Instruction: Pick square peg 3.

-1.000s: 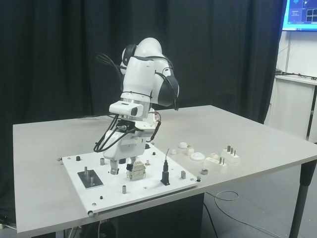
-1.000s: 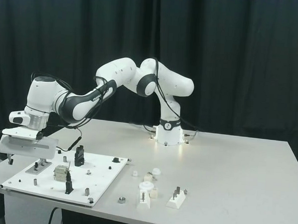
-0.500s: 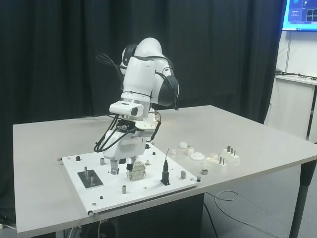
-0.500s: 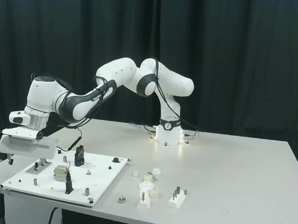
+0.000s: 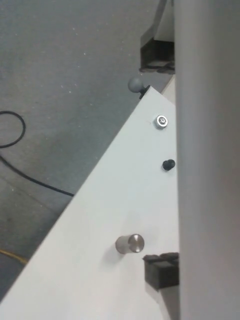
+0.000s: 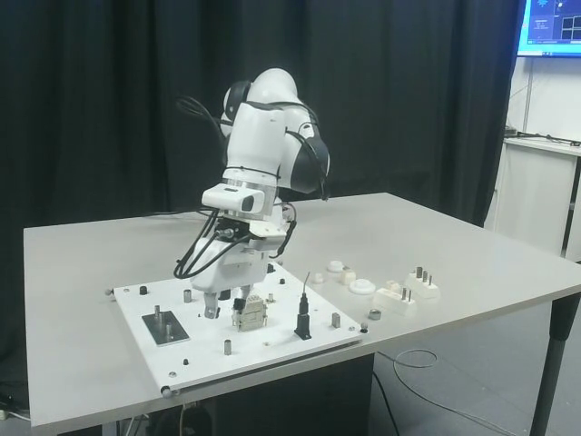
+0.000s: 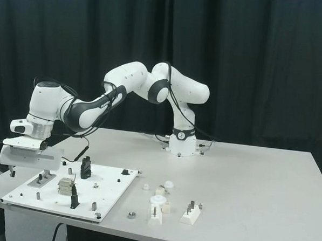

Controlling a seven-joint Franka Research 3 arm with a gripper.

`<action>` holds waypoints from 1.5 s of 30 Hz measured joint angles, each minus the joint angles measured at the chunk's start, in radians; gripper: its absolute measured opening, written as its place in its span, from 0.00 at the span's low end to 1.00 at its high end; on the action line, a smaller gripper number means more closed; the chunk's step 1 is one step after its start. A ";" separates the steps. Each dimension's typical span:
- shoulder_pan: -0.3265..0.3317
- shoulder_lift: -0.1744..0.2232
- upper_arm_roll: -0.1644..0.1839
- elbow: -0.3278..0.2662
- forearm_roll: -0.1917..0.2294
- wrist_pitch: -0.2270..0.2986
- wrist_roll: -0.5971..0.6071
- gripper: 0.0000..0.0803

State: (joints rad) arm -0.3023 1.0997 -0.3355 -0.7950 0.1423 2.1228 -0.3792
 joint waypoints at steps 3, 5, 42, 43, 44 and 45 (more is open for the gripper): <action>0.003 -0.007 0.000 0.000 0.000 -0.022 0.000 1.00; 0.006 -0.014 0.000 0.000 0.000 -0.044 0.000 1.00; 0.147 -0.126 -0.004 -0.004 0.008 -0.501 0.182 1.00; 0.152 -0.126 -0.004 -0.005 0.009 -0.509 0.188 1.00; 0.158 -0.126 -0.004 -0.005 0.009 -0.517 0.195 1.00; 0.164 -0.126 -0.003 -0.005 0.009 -0.525 0.203 1.00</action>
State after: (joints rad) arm -0.1378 0.9741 -0.3388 -0.8005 0.1515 1.5977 -0.1765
